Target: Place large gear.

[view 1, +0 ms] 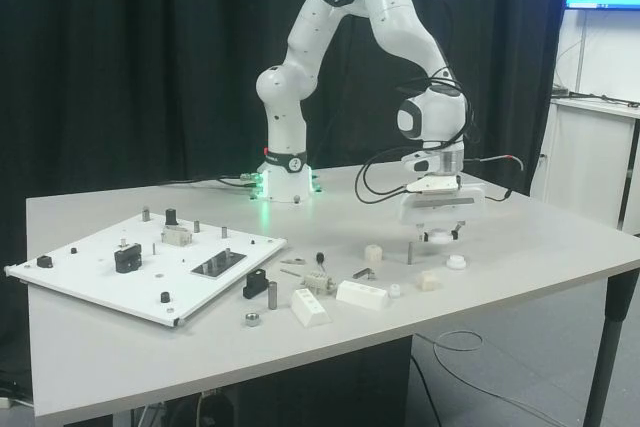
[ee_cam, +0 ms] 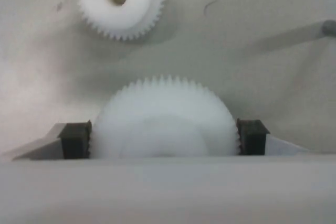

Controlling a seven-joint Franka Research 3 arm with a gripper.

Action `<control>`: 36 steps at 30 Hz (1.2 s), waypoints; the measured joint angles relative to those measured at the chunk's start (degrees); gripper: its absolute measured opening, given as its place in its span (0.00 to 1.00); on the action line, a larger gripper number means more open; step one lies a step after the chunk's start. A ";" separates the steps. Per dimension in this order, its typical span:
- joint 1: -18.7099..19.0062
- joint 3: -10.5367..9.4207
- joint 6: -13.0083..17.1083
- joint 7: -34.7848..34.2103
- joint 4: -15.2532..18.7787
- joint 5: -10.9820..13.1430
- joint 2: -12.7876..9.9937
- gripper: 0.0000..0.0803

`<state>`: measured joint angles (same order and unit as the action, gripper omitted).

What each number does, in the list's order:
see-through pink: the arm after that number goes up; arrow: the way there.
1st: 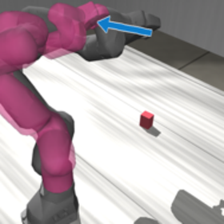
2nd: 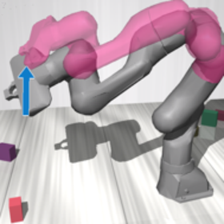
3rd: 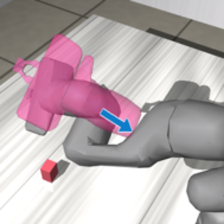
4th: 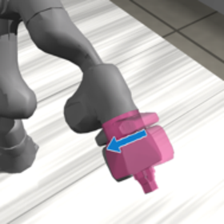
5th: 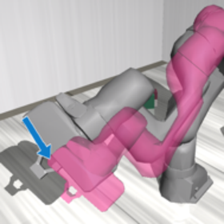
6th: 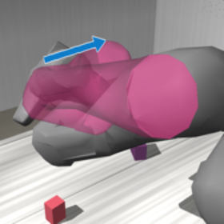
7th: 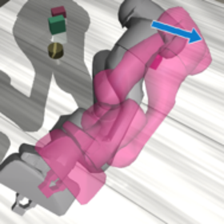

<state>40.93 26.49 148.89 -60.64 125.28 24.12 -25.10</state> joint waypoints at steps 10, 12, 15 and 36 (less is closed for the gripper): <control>-0.03 -1.34 0.06 -0.25 -0.23 0.00 -1.08 0.74; -0.03 -1.49 0.09 -0.59 -0.33 0.00 -1.34 0.74; -0.03 -1.69 0.14 -1.16 -0.47 0.00 -1.71 0.74; -0.34 -2.06 -0.12 -7.31 -2.40 -4.92 -2.77 0.98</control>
<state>40.59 24.43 148.77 -67.95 122.88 19.20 -27.87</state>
